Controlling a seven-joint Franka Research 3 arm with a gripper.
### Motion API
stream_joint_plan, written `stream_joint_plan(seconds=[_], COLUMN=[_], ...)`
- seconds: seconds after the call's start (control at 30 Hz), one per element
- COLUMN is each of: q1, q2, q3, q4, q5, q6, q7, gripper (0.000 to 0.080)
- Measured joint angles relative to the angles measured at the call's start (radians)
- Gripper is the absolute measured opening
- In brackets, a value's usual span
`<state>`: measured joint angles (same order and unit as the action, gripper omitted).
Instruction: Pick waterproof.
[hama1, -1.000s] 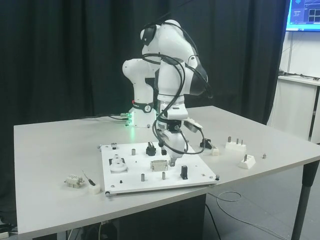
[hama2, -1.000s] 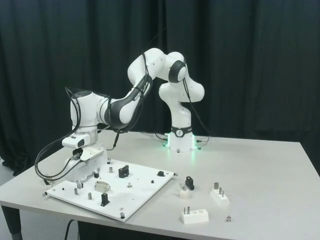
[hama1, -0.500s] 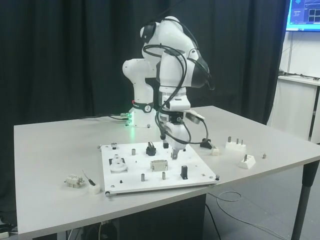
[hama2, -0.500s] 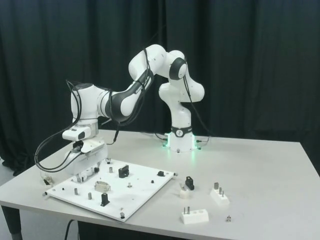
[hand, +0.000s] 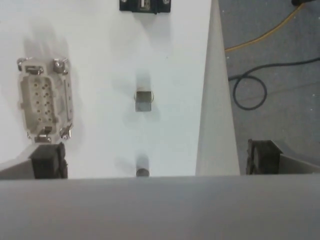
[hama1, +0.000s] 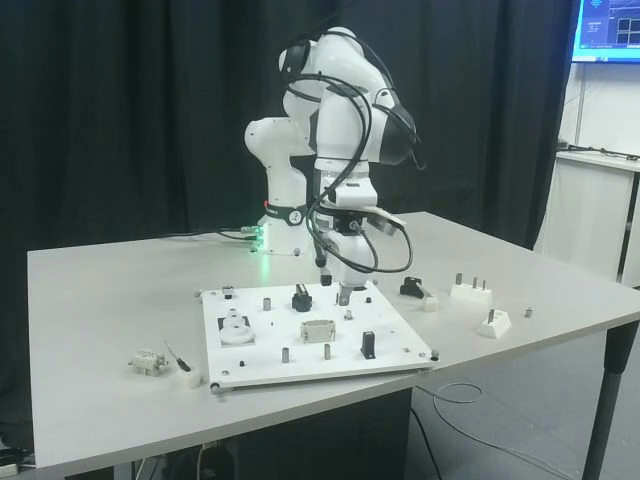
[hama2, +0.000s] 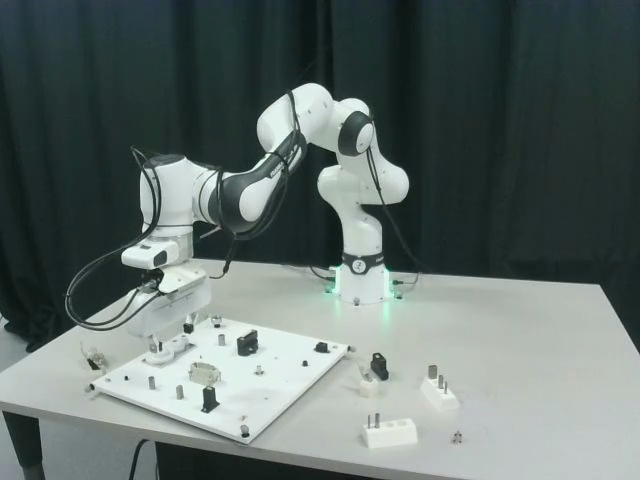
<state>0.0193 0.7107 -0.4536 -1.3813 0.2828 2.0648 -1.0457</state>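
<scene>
The waterproof connector (hand: 44, 102) is a grey rectangular multi-pin block lying flat on the white board (hand: 175, 60). It sits near the board's middle in the first room view (hama1: 318, 329) and in the second room view (hama2: 204, 373). My gripper (hand: 155, 159) is open, its two black fingertips (hand: 48, 160) wide apart with nothing between them. It hangs above the board (hama1: 343, 293), a little behind and to the right of the connector and clear of it; the second room view shows it over the board's back part (hama2: 187, 325).
Short grey pegs (hand: 143, 100), black fixtures (hama1: 301, 298) (hama1: 367, 344) and a white round part (hama1: 237, 329) stand on the board. Off the board lie a small connector (hama1: 148, 362), white blocks (hama1: 470, 291) (hama1: 493, 322) and a black clip (hama1: 415, 290). Cables (hand: 250, 90) lie on the floor.
The gripper has risen and drawn back from just beside the connector toward the board's rear. Nothing was taken hold of; the connector stays in place.
</scene>
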Motion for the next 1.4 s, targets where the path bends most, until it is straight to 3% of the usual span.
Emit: stream_joint_plan(seconds=[0.6,1.1,1.4], q1=[-0.003,-0.045,-0.088], q2=[-0.001,-0.001,0.000], q3=[-0.039,-0.051,-0.050], q4=[0.021,0.031,0.053], q5=[-0.029,-0.121,-0.139], q6=[-0.013,-0.030,-0.042], q7=[0.028,0.118,0.142], gripper=[0.0800,0.0800,0.0800])
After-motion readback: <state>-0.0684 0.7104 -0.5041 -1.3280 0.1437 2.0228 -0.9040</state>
